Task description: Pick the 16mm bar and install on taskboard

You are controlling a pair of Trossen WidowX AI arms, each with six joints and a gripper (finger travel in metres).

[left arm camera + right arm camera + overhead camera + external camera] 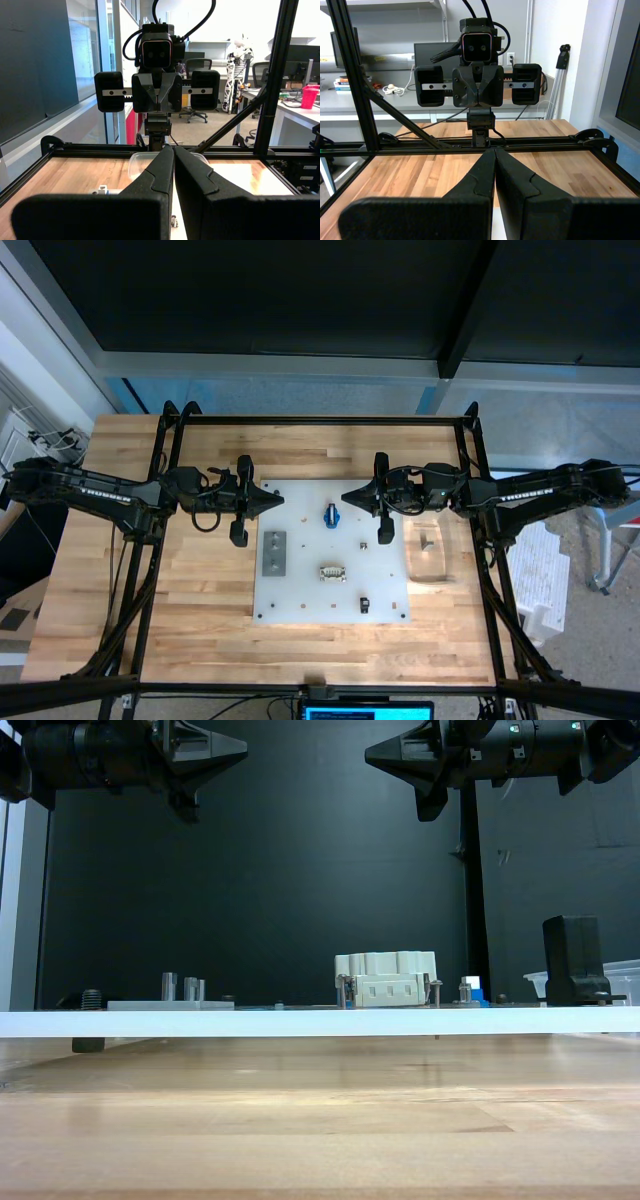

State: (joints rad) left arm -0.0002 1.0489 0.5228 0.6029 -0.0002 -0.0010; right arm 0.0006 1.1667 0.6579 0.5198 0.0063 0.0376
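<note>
Soft light; the raised left hand (243,757) and right hand (368,757) nearly merge into the black backdrop (300,870); the near surface (300,1140) is slightly blurred.

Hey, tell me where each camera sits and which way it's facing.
High view: above the near edge, looking down at the taskboard; the left gripper and right gripper, both shut, point inward above it.
Low view: at board level, looking across it; both grippers overhead.
Left wrist view: along its own gripper, facing the right gripper.
Right wrist view: the reverse.
Shared: the wrist views face each other.
</note>
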